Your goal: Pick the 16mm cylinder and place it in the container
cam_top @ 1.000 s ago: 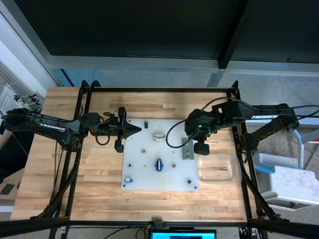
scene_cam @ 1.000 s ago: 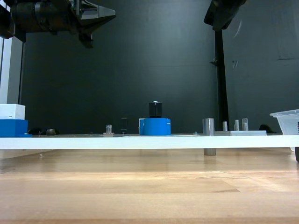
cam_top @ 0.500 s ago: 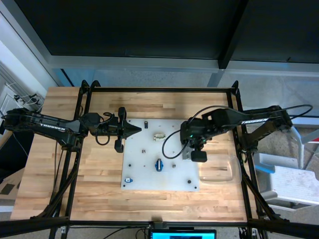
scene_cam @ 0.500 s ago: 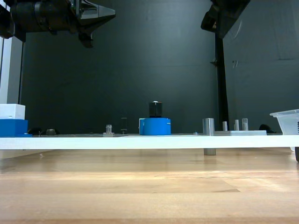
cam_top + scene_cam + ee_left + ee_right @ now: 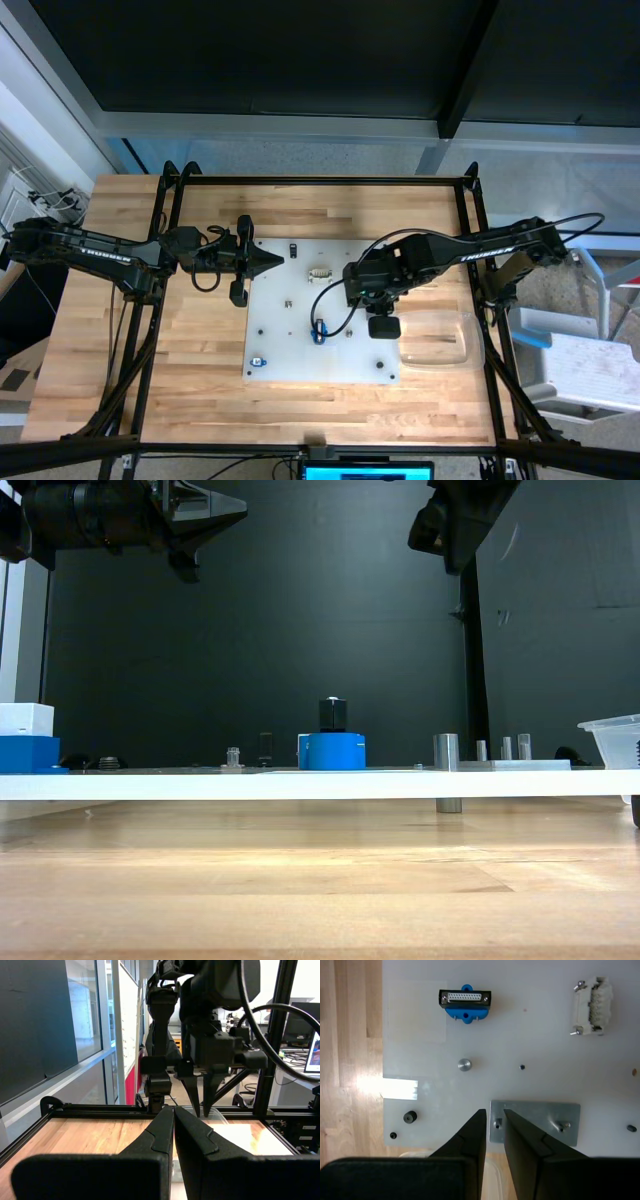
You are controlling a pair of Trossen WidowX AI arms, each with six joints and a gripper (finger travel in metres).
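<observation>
Off-task stuff I see: white flat board (image 5: 290,340) lying on the light wooden tabletop (image 5: 150,380). On the board:
- blue-and-black multi-pin connector block (image 5: 465,1004), upright, mid-board
- cream plastic multi-pin connector (image 5: 592,1007), toward the far side, well apart from the blue one
- grey rectangular metal plate (image 5: 535,1122) with two small studs, by a board edge
- small black round knob (image 5: 410,1117) near a corner
- small blue-and-white piece (image 5: 258,361) at the near-left corner

Black metal frame (image 5: 320,181) rings the tabletop. Lit laptop screen (image 5: 367,470) at the near edge.
</observation>
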